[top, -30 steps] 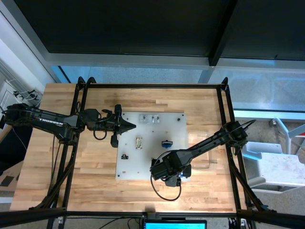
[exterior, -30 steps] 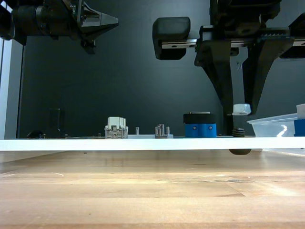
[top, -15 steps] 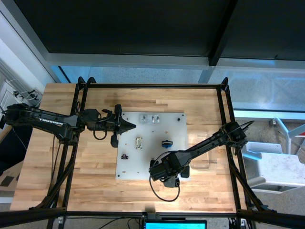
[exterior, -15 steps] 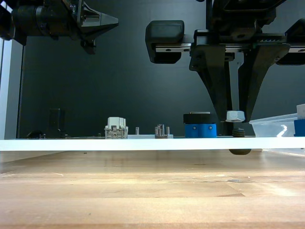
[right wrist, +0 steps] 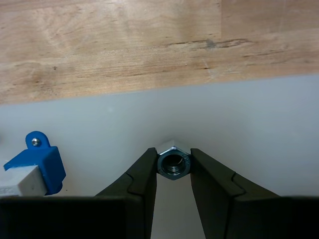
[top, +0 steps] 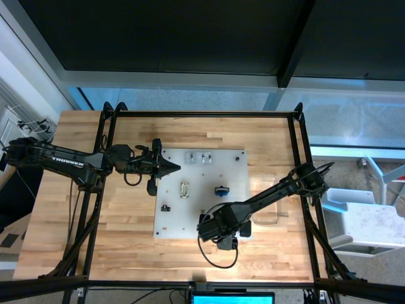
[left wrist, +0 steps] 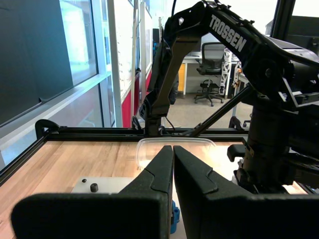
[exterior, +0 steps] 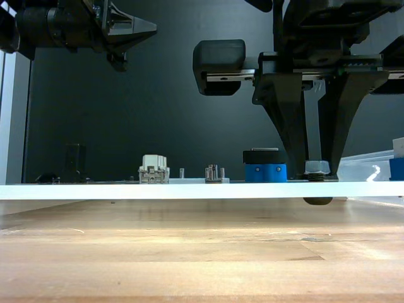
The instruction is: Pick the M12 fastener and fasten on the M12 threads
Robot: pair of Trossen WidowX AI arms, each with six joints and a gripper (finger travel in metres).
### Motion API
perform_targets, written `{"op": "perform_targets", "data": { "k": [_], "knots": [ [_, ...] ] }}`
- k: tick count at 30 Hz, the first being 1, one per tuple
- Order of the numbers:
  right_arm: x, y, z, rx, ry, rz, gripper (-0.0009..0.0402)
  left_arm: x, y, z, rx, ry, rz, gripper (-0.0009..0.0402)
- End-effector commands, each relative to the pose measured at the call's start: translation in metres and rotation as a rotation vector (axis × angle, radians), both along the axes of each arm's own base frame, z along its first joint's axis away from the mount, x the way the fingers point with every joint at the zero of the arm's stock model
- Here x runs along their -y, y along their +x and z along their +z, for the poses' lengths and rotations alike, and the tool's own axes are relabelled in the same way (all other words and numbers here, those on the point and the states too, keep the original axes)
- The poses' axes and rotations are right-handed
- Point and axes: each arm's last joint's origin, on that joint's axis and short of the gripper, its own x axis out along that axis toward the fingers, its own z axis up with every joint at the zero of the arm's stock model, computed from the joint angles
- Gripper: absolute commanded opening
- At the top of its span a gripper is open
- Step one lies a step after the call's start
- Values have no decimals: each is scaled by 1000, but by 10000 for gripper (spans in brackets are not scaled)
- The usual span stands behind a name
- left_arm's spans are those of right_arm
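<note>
Low view, lower right: right pincer grasps the silver nut atop its black stud; left pincer, clenched, hovers upper left.

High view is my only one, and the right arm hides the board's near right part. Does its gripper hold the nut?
Observer: Yes. The right wrist view shows the right gripper, over that part, shut on the silver nut.
Operator: Is it on the stud?
Observer: Low view: it sits on top of the black stud.
Operator: And the other arm?
Observer: The left gripper is parked high over the far left edge of the board; its wrist view shows it shut, empty.
</note>
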Motion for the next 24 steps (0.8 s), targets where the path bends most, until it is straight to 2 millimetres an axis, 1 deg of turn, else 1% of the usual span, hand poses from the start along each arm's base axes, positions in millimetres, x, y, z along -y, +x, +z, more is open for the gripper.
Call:
{"op": "perform_targets", "data": {
  "k": [1, 3, 5, 12, 18, 24],
  "knots": [
    [0, 1, -5, -11, -3, -1, 43, 0, 0, 0, 0, 0, 0, 0],
    [0, 1, -5, -15, -1, -1, 43, 0, 0, 0, 0, 0, 0, 0],
    [-1, 2, -10, -22, -7, -1, 43, 0, 0, 0, 0, 0, 0, 0],
    [-1, 2, -10, -20, -5, -26, 43, 0, 0, 0, 0, 0, 0, 0],
    [-1, 2, -9, -22, 8, -154, 43, 0, 0, 0, 0, 0, 0, 0],
    [0, 3, -8, -28, 28, -365, 43, 0, 0, 0, 0, 0, 0, 0]
  ]
}}
